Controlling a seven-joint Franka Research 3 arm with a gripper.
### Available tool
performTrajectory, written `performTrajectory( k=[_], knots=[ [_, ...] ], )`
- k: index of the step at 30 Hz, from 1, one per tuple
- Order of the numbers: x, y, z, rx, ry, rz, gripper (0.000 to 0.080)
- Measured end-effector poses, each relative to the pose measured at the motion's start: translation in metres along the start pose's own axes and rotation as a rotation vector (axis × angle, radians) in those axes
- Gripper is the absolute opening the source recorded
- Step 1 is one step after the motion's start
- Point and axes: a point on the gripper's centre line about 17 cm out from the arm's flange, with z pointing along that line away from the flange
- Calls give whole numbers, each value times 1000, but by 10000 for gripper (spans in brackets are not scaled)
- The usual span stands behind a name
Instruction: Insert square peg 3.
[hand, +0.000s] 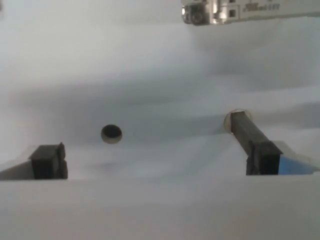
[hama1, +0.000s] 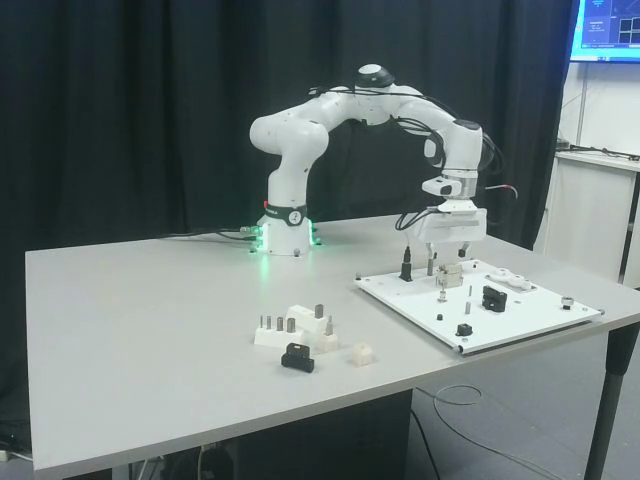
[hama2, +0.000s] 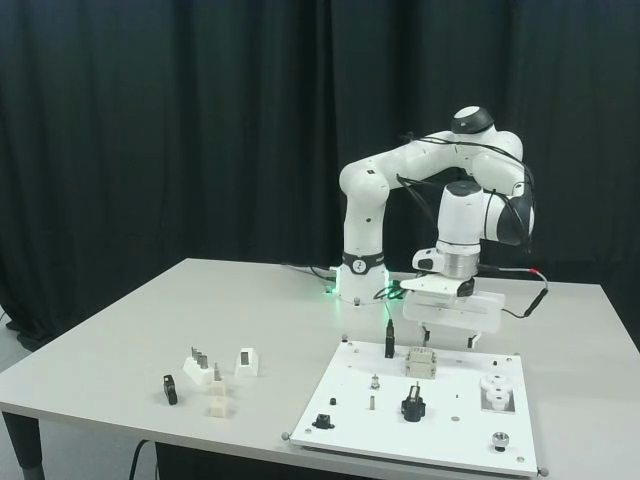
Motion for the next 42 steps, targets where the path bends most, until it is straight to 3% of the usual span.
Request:
performTrajectory(
  k=[24,34,39,42],
  knots=[
    [3,0,2,1,-8,17,800],
    [-5,1,19,-6,-41,20,800],
    [-5,-3,17,5,-42,24,800],
    [-1,-18,2,36,-36,19,800]
  ],
)
